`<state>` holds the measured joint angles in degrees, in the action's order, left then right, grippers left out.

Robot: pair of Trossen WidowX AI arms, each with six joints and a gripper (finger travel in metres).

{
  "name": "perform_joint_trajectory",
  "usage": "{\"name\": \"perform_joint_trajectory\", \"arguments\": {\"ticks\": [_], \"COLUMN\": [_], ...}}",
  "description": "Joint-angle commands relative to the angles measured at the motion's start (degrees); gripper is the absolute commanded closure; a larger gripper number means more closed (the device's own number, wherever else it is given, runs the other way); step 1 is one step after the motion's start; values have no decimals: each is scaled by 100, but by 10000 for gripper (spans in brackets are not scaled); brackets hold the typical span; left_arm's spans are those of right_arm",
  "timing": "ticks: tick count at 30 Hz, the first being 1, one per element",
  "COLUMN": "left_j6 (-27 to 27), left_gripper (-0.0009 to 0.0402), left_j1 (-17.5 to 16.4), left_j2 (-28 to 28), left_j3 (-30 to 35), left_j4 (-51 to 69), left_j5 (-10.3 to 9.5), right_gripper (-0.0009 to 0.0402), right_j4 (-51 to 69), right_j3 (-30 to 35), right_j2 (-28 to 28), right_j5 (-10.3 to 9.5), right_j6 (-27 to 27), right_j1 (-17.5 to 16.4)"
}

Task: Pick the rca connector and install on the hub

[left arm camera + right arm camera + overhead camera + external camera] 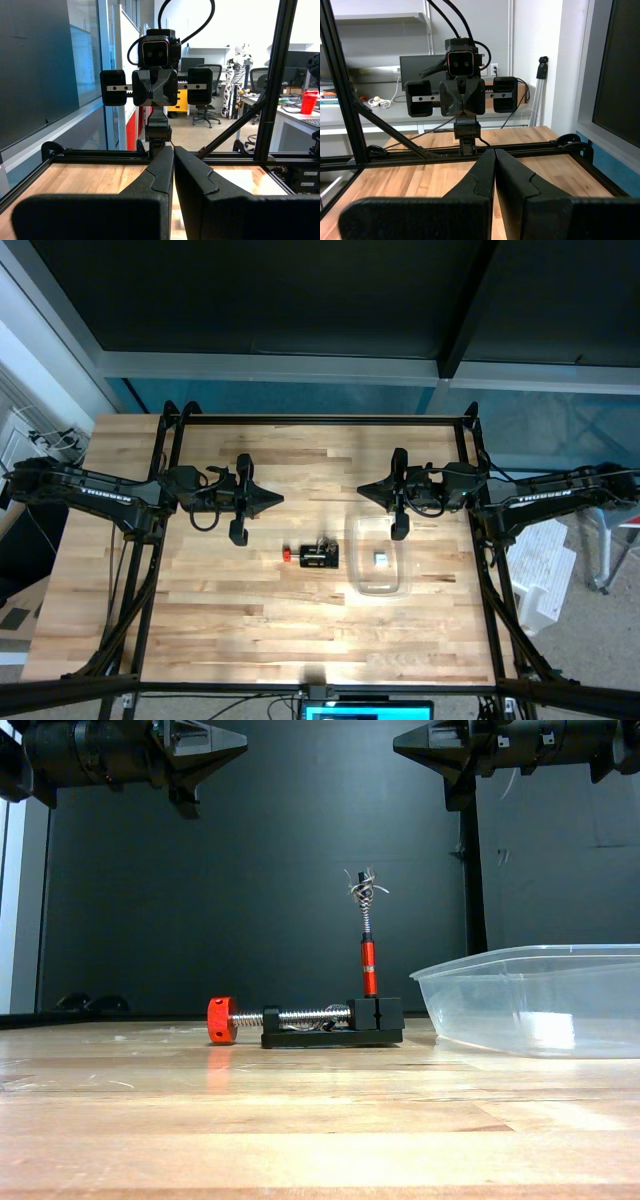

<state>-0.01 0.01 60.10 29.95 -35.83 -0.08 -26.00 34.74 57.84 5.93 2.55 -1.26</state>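
The red connector (369, 966) stands upright on the black vise (333, 1024), and nothing holds it. Its braided cable (366, 910) rises from it and ends in a frayed tuft. From above, the vise (322, 558) lies on the bare wood left of the clear tray (380, 586). Only the white block (382, 559) shows inside the tray. My left gripper (272, 500) hangs shut high above the table to the left, also seen in its wrist view (173, 156). My right gripper (366, 490) hangs shut high behind the tray, its fingers pressed together (495, 156).
The vise's red knob (220, 1020) points left. The clear tray (530, 1005) sits to the right of the vise. A black frame rail (320, 420) runs along the table's far edge. Bare wood lies between the vise and the near edge.
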Motion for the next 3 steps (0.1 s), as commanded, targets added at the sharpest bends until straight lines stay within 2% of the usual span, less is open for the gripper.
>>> {"name": "perform_joint_trajectory", "arguments": {"ticks": [1,3], "left_j6": [0,0], "left_gripper": [393,393], "left_j1": [-2,0], "left_j2": [2,2], "left_j3": [0,0], "left_j4": [0,0], "left_j5": [2,2], "right_gripper": [393,393], "right_j4": [-2,-2], "right_j3": [0,0], "right_j2": [0,0], "right_j5": [2,2], "right_j6": [0,0], "right_j1": [0,0]}}
